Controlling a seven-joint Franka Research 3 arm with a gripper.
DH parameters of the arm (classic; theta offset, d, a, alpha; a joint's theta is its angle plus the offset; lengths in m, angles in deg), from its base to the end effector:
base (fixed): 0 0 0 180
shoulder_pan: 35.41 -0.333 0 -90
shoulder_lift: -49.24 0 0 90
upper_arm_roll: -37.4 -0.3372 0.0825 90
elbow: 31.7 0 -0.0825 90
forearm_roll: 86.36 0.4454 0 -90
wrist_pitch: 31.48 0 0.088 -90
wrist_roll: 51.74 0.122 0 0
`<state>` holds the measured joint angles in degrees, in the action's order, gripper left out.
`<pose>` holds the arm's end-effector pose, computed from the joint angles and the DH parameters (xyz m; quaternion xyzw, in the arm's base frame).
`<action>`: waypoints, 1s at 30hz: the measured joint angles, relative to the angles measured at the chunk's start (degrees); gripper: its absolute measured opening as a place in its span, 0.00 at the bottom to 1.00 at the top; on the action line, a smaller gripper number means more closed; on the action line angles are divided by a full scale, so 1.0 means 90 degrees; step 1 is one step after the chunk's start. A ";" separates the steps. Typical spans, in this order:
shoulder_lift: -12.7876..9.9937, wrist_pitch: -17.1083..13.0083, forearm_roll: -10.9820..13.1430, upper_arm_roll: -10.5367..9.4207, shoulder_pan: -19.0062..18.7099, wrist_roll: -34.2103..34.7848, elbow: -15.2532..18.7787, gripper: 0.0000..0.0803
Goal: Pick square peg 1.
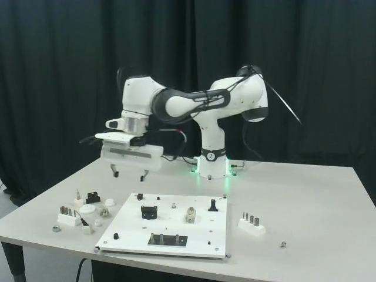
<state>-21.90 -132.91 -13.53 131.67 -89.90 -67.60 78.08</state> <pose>0.6304 -0.1990 0.3489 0.9368 -0.3406 0.0735 0.0316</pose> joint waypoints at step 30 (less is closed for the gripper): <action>-0.0205 0.0538 0.1009 0.0164 0.1480 -0.1647 -0.0265 1.00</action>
